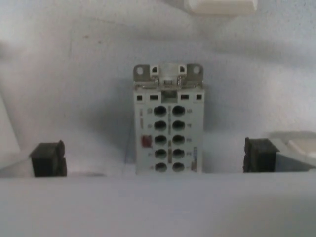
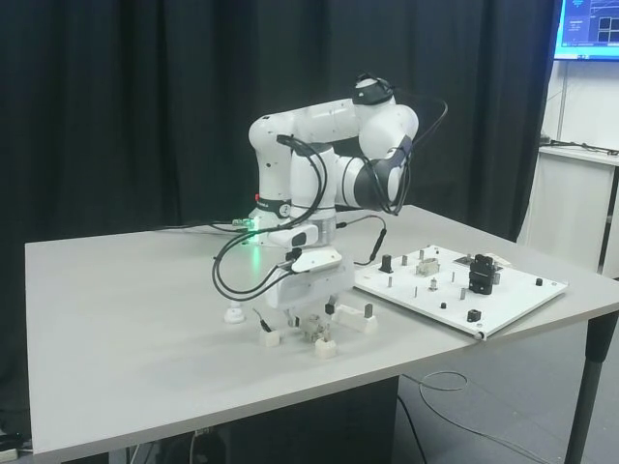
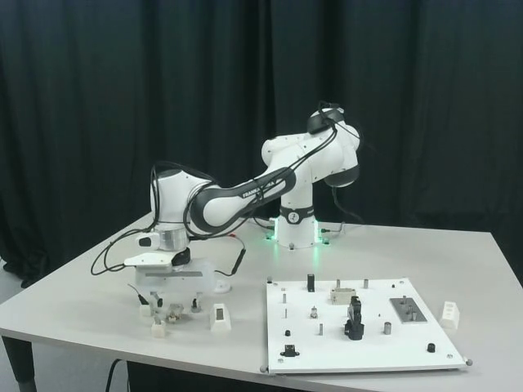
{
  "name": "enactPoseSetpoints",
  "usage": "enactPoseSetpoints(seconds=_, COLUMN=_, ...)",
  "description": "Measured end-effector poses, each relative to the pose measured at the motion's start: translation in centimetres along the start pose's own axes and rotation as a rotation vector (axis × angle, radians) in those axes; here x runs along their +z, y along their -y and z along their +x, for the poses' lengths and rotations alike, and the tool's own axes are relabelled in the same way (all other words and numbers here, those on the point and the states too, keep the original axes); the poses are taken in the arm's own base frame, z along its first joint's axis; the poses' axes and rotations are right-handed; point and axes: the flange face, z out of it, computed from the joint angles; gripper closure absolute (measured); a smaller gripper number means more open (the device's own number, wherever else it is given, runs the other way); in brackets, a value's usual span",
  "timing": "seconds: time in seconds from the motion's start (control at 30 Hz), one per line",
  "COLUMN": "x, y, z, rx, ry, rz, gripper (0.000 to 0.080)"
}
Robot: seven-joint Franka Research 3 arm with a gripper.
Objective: Pick waterproof.
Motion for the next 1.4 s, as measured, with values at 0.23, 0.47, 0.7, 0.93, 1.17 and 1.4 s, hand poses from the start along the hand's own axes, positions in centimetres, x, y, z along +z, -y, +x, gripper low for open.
enactPoseSetpoints(seconds=0.23, x=0.6, y=0.1, z=0.0, rx=0.002, ry=-0.008, rz=0.001, gripper=0.0003)
enactPoseSetpoints(seconds=0.47, x=1.0, y=0.2, z=0.0, rx=0.005, ry=-0.02, rz=0.009, gripper=0.0003)
enactPoseSetpoints(seconds=0.7, x=1.4, y=0.1, z=0.0, rx=0.01, ry=-0.029, rz=0.013, gripper=0.0003)
enactPoseSetpoints(seconds=0.93, x=1.7, y=0.0, z=0.0, rx=0.015, ry=-0.028, rz=0.015, gripper=0.0286)
enactPoseSetpoints(seconds=1.17, x=1.6, y=-0.1, z=0.0, rx=0.018, ry=-0.031, rz=0.019, gripper=0.0468)
enactPoseSetpoints(seconds=1.4, x=0.7, y=0.1, z=0.2, rx=0.015, ry=-0.044, rz=0.021, gripper=0.0489)
